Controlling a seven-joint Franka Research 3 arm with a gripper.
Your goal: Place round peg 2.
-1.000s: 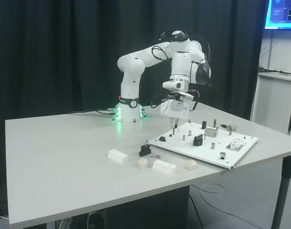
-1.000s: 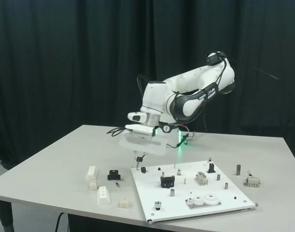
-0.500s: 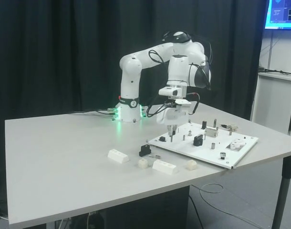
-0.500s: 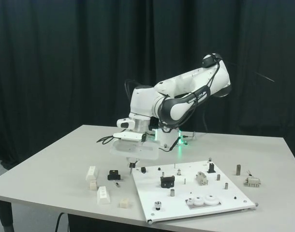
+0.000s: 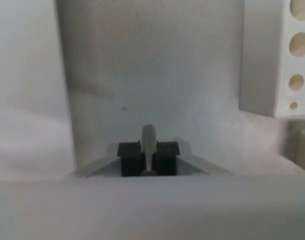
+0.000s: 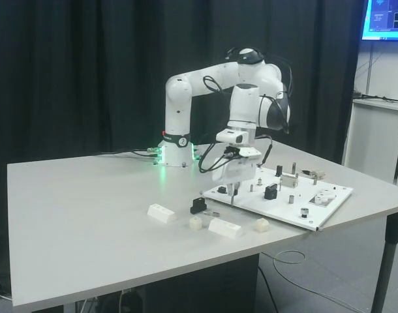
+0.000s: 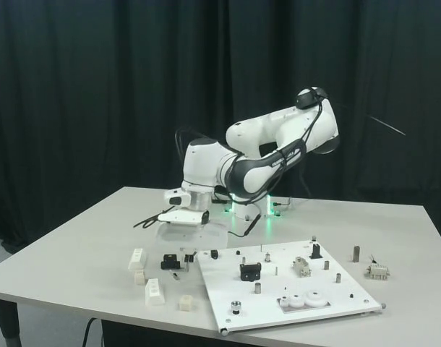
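Black curtains close off the room behind the grey bench [image 6: 88,202], where the white assembly board [image 6: 329,210] lies at one end with loose white blocks [image 7: 155,291] beside it. The tool [image 5: 148,157] is closed on the round peg [image 5: 148,141], whose long axis points straight down, out past the fingertips. From the room views the tool hangs low just off the board's near corner, over bare bench. Only the wrist view shows the grip itself, plus a white strip with a row of round holes [image 5: 295,44] off to one side, which I judge the likely target.
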